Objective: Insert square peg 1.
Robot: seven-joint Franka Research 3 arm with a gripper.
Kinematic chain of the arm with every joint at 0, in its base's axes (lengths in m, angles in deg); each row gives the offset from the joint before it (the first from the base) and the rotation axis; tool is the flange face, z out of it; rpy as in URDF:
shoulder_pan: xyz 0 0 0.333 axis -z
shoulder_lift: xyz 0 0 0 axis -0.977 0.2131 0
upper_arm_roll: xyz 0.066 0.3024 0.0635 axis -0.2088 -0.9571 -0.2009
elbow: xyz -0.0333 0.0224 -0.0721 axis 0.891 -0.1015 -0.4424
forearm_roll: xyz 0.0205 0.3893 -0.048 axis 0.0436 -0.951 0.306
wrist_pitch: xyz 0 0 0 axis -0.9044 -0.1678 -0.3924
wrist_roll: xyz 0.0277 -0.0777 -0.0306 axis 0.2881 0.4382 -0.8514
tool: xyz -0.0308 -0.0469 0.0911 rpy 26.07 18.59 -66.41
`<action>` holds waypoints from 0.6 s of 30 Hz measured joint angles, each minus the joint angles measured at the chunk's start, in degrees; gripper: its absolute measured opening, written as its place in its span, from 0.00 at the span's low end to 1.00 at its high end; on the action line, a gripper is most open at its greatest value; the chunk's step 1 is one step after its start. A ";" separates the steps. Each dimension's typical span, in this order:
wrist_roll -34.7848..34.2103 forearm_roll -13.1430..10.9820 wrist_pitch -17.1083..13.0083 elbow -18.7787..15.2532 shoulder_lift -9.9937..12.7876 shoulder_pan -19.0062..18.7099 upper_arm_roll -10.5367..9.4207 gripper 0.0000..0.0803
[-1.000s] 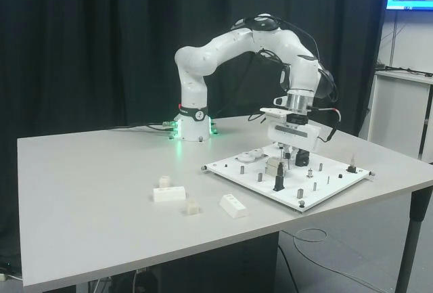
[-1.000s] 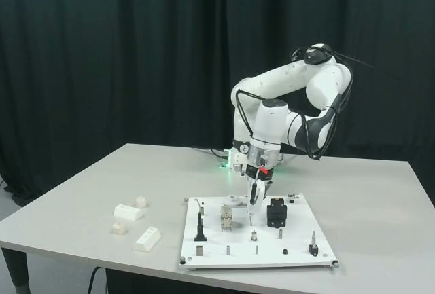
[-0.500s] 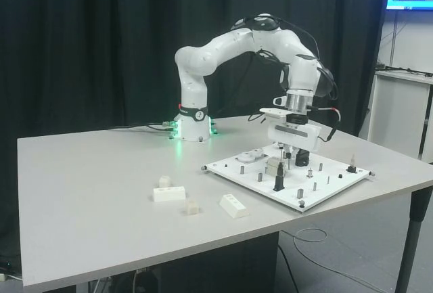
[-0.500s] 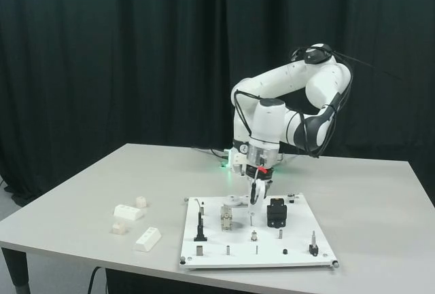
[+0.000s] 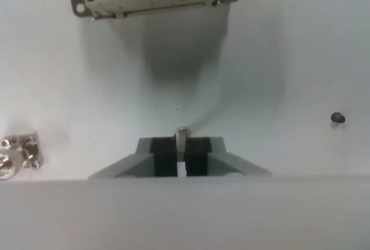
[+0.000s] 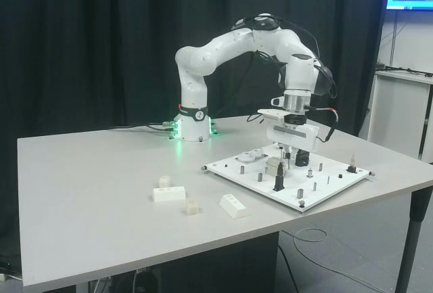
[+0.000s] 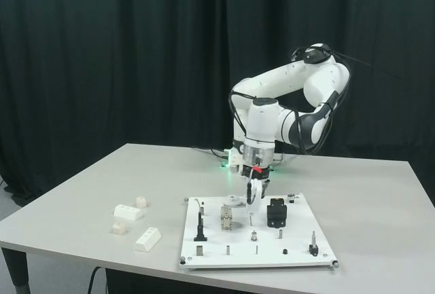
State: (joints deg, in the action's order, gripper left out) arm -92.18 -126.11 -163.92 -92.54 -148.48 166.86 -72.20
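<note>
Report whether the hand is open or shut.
Shut on the thin grey peg: in the wrist view both black fingers press against it above the white board.

Board (image 7: 299,253): on table (image 7: 81,199), near its front edge. Three blocks (image 7: 147,239): on table, left of board. Arm base (image 6: 192,122): behind board, toward the back edge.

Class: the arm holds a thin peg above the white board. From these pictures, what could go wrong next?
1. The peg is held only at its upper end, so it might tilt and jam.
2. No hole shows beneath it on the board; it may press on bare surface.
3. The gripper could clip the crowded fixtures.
</note>
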 joint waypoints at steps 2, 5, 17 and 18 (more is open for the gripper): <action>0.43 -0.36 0.31 0.00 0.00 0.19 0.07 0.03; 1.40 -0.90 0.79 0.00 0.00 0.47 0.17 0.03; 4.91 -2.08 1.85 0.00 0.00 1.01 0.33 0.03; 5.04 -2.16 1.96 0.00 0.00 1.01 0.36 0.03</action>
State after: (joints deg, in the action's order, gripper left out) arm -87.14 -128.27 -161.96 -92.54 -148.48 167.86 -71.84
